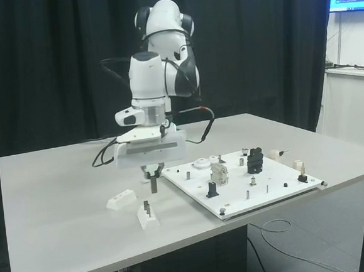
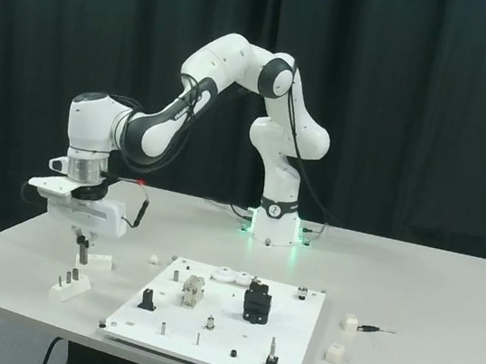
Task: Insert square peg 4.
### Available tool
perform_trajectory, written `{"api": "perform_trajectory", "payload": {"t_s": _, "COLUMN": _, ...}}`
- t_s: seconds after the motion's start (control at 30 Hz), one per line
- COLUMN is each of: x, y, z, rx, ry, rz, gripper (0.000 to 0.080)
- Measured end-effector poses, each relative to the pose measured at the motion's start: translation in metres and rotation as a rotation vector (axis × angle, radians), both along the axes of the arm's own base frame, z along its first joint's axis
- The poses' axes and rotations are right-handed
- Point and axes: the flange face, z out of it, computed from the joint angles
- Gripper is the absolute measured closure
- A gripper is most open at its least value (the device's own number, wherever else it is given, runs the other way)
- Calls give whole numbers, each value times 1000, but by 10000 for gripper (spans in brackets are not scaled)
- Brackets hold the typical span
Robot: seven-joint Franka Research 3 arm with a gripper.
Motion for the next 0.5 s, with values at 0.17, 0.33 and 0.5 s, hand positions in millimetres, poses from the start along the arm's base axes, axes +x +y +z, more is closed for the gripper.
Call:
{"api": "perform_trajectory", "payload": {"t_s": 0.17, "x": 10, "y": 12, "z": 16, "rx": 2, "ry": -10, "rz": 20, "gripper": 654}}
{"api": "perform_trajectory", "payload": {"t_s": 0.33, "x": 21, "y": 27, "z": 30, "rx": 4, "ry": -19, "rz": 47, "gripper": 654}}
{"api": "perform_trajectory", "payload": {"t_s": 0.5, "x": 33, "y": 46, "z": 38, "rx": 5, "ry": -23, "rz": 97, "gripper": 654}}
